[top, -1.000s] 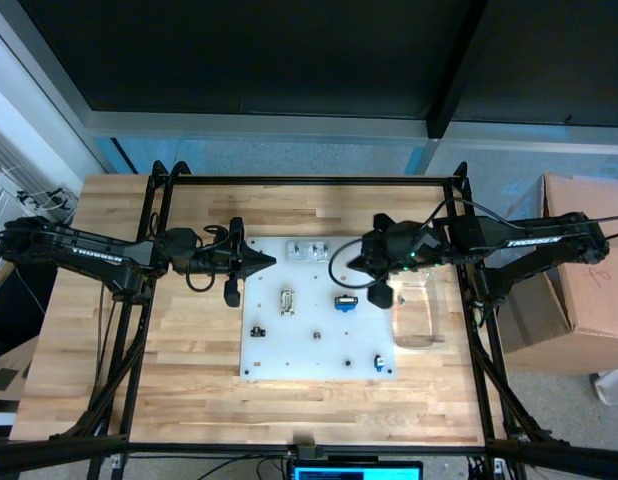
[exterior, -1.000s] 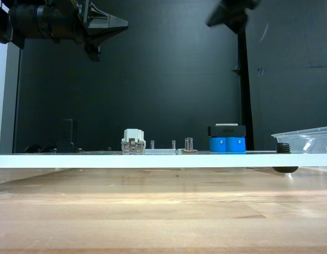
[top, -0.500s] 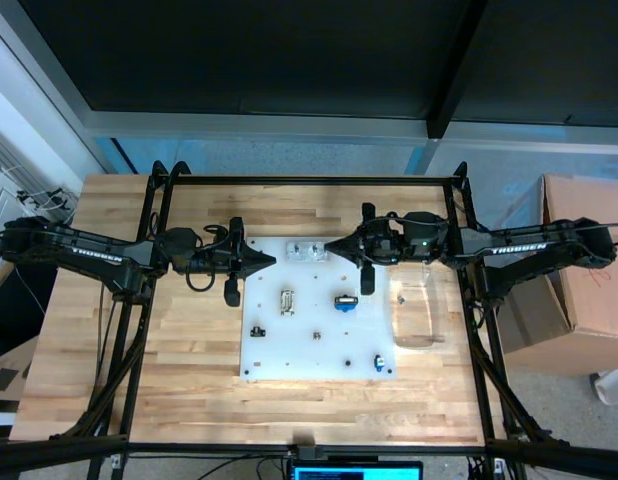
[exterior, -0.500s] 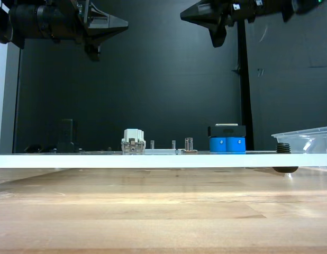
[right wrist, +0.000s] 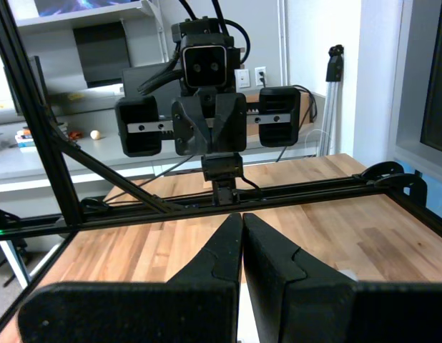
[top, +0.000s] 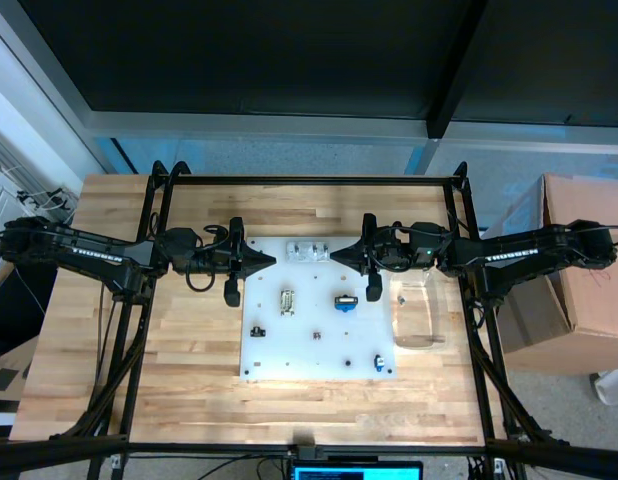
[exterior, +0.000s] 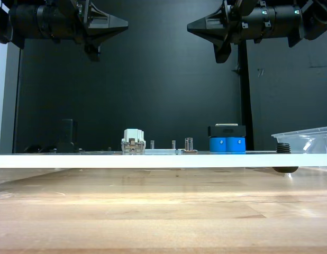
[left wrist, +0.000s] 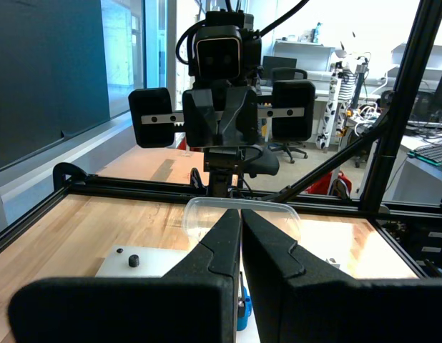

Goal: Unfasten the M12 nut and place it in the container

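Right gripper [top: 335,252] has swung level above the board [top: 289,340], jaws pressed together, empty, facing the left gripper [top: 272,261] (likewise closed). Stud [exterior: 282,148] bare, nut unseen: stopping now risks leaving it outside the container [top: 419,318].

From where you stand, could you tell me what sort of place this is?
Probably a robotics lab: the left gripper and right gripper hang shut, facing each other, high over a white task board on a wooden table. A workbench and a cardboard box stand nearby.

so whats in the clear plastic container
A tiny speck, maybe the silver nut, by the clear plastic container's far left wall. Left end effector and right end effector hover shut over the white board.
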Available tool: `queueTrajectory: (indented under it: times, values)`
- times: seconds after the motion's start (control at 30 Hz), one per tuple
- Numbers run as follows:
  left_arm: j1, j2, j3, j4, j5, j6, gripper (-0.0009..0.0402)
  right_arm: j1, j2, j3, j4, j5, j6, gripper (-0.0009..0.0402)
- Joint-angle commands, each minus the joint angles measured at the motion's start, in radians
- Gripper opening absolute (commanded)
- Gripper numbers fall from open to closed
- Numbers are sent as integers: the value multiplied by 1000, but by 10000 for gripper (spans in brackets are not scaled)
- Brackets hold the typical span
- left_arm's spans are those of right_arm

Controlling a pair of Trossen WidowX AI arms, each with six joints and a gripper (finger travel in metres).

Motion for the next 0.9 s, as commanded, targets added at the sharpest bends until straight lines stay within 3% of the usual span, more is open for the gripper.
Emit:
queueTrajectory:
  times: [0.03,0.9]
  values:
    - [0,0,0,0,0,0,0,1,0,1,5,-11,-13,0]
    - [0,0,0,0,0,0,0,2,1,8,-38,-8,-12,0]
